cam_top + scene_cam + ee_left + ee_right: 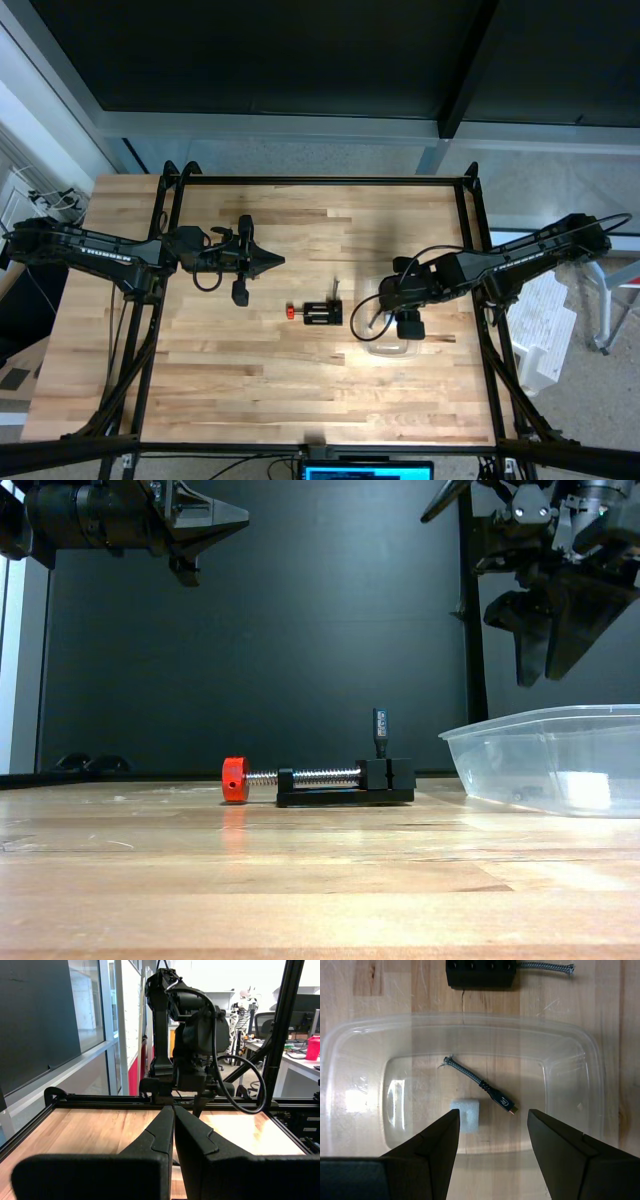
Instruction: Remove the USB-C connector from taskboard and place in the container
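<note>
The USB-C connector, a dark plug on a short braided stub, lies flat on the floor of the clear container, next to a small pale square piece. My right gripper hangs open above the container, with nothing between its fingers. The taskboard is a black fixture with an orange-red knob, standing just left of the container. My left gripper is shut and empty, held high over the table's left half, well away from the taskboard.
A thin grey pin stands upright on the taskboard's right end. A grey braided stub shows beside the taskboard. A black frame runs round the wooden table.
</note>
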Robot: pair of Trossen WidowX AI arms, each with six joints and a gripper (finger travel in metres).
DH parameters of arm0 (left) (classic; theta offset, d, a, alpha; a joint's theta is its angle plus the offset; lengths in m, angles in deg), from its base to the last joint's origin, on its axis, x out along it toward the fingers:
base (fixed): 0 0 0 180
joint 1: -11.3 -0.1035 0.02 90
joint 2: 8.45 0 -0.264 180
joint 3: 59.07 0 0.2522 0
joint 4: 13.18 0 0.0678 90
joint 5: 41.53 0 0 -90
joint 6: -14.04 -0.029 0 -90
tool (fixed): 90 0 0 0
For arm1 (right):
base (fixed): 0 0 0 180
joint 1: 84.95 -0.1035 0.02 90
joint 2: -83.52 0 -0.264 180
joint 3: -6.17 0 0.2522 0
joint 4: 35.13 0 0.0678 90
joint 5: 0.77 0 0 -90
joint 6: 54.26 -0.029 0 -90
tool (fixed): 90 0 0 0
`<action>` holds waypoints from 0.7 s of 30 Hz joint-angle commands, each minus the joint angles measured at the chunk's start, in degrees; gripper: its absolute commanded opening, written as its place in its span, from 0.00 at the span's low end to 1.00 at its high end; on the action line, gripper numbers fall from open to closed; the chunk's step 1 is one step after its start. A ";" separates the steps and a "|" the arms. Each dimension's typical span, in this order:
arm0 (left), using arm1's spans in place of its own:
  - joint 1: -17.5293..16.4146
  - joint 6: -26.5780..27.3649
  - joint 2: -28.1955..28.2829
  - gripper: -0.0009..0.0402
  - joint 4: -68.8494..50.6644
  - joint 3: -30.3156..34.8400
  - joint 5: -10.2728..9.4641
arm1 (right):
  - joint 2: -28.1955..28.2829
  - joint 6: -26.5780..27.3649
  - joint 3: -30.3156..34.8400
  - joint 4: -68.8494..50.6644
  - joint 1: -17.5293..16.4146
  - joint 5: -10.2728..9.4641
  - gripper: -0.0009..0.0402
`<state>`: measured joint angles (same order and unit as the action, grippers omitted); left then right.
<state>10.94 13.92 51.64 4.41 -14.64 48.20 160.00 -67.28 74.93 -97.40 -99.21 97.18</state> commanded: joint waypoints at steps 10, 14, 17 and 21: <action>-0.02 0.00 0.02 0.02 0.00 0.02 0.02 | -2.23 -1.14 0.33 -0.74 0.74 0.02 0.40; 0.00 0.00 0.02 0.02 0.00 0.02 0.02 | -5.60 -1.03 0.31 2.64 2.38 0.09 0.29; -0.02 0.00 0.00 0.02 0.00 0.02 0.02 | -8.33 0.61 0.24 6.64 4.00 0.13 0.17; 0.00 0.00 0.00 0.02 0.00 0.02 0.02 | -11.06 3.65 -0.20 12.37 6.47 0.00 0.01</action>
<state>10.94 13.92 51.64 4.41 -14.64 48.20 149.69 -64.63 75.09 -86.93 -93.44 97.22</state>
